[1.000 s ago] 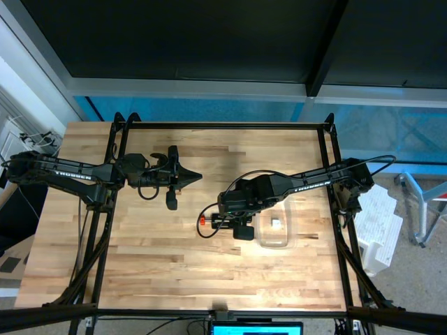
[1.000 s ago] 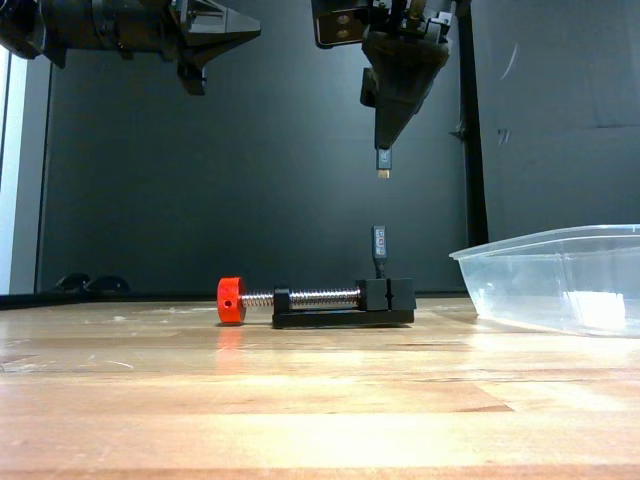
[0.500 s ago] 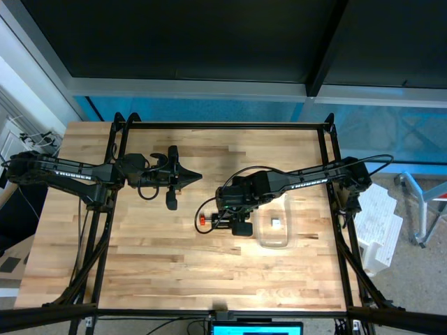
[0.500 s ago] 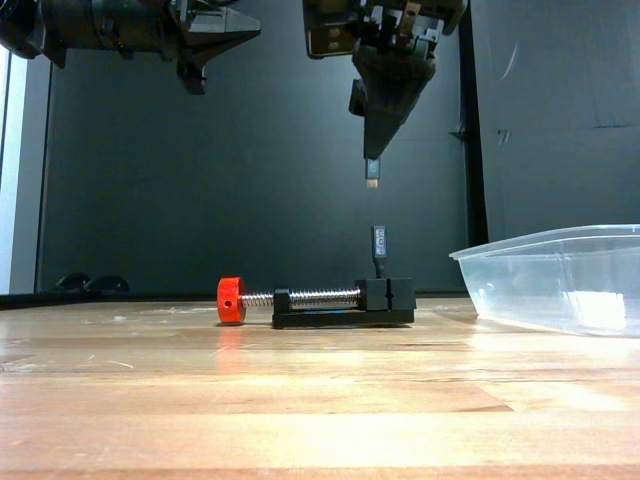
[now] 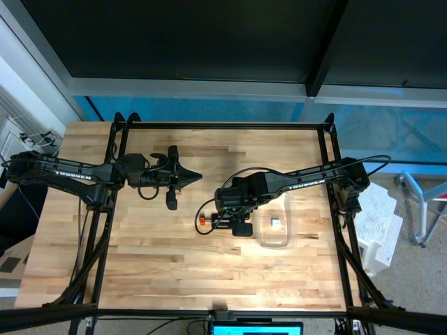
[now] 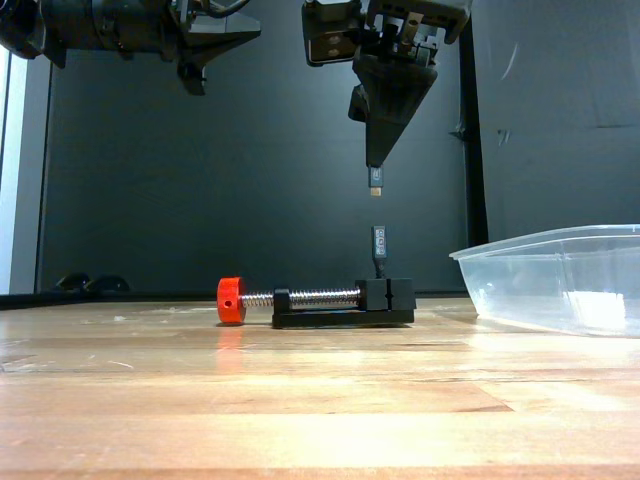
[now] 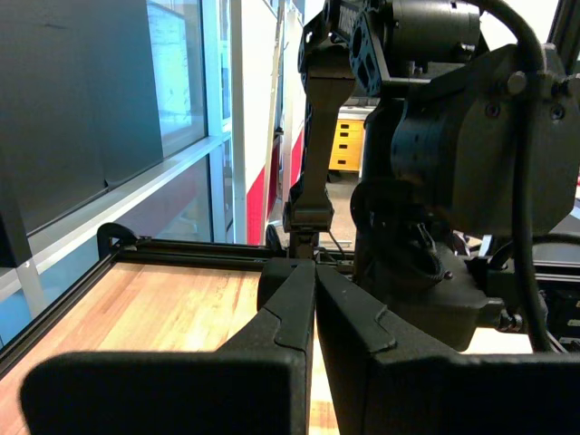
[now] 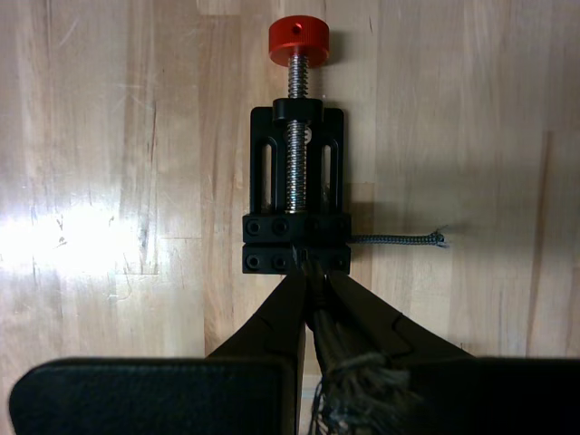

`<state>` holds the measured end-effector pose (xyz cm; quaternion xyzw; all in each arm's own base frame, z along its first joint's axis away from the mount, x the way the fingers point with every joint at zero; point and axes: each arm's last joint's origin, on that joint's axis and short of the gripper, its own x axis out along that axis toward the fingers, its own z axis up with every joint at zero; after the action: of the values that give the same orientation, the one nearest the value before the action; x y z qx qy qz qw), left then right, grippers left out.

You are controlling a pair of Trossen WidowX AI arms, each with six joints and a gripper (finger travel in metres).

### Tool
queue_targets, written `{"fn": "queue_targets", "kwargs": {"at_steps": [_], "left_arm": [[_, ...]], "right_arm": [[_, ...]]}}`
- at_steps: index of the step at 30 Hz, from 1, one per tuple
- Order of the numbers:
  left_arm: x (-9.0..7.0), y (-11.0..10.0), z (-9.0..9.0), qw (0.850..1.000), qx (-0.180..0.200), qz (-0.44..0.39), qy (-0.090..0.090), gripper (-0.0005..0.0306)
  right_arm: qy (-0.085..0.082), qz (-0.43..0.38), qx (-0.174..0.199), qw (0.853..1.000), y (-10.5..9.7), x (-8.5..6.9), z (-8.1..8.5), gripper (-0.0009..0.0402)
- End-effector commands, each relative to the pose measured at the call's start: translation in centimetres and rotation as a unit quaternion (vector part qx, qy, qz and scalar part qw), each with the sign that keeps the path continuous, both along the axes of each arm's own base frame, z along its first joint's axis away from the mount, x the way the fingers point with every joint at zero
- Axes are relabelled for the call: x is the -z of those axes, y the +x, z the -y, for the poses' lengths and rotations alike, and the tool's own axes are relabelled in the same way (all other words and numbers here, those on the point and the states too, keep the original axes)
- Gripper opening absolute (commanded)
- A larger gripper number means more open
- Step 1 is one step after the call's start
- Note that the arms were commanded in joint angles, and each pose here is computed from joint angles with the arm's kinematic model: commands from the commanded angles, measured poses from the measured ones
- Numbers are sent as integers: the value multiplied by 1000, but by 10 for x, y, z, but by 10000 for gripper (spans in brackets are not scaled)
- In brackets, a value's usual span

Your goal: Pick the usb-c connector and install on the hub

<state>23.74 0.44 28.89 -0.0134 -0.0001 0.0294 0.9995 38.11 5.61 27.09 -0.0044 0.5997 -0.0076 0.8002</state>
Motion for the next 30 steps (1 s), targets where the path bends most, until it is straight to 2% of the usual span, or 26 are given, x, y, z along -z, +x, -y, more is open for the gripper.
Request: {"fn": "queue_targets", "kwargs": {"at_steps": [1, 15, 30], "left_arm": [[0, 0, 0, 1000, 0, 0, 0, 0], [0, 0, 0, 1000, 0, 0, 0, 0], [0, 0, 0, 1000, 0, 0, 0, 0]], "right_arm": [[0, -1, 0, 1000, 0, 2, 0, 0], [-1, -1, 1, 1000, 0, 4, 0, 0], [2, 0, 7, 1000, 0, 13, 0, 0]]}}
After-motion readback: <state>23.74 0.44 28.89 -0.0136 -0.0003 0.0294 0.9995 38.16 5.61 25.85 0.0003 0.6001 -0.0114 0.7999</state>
